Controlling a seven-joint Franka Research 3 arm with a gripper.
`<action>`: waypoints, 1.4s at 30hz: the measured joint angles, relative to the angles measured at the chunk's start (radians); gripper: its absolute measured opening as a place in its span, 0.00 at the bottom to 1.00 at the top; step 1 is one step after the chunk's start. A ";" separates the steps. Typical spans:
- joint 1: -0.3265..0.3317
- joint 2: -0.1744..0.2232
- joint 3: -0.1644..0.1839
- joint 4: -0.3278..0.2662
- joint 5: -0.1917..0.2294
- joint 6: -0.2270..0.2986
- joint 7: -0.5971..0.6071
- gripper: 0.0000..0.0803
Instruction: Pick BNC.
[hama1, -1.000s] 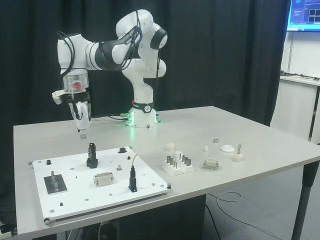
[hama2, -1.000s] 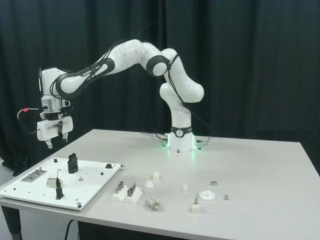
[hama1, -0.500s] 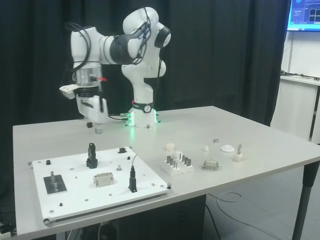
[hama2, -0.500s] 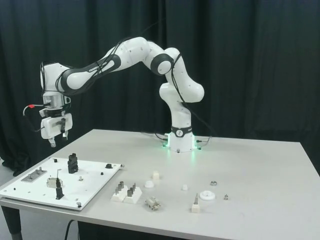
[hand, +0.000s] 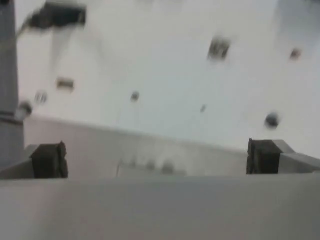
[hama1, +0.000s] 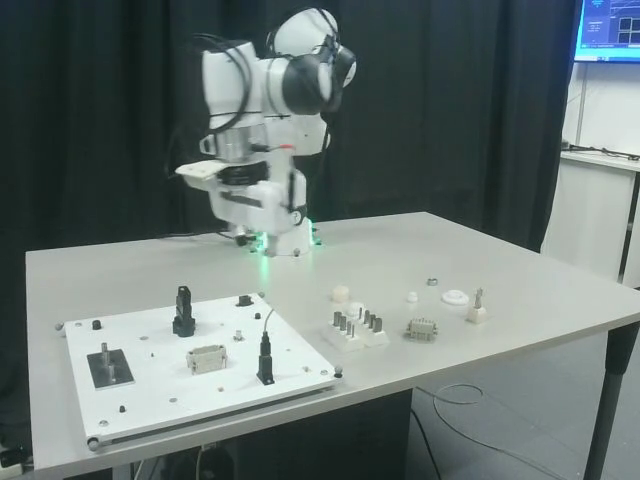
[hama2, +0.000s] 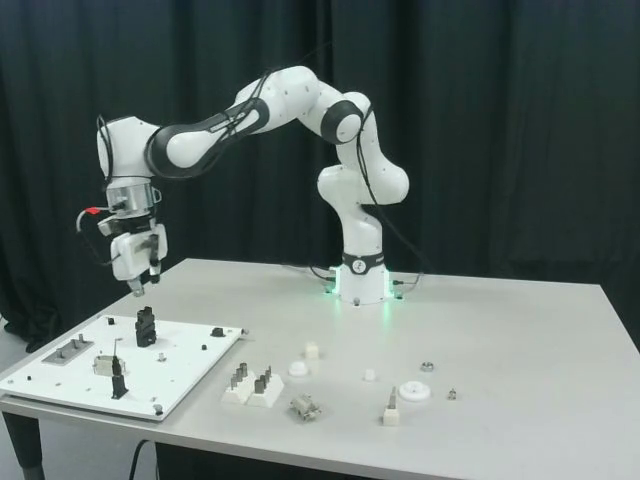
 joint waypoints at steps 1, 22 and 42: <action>0.012 -0.004 0.001 -0.001 0.000 -0.005 0.009 1.00; 0.350 -0.101 0.109 -0.097 0.012 -0.100 0.166 1.00; 0.758 -0.104 0.103 -0.197 -0.130 0.071 0.464 1.00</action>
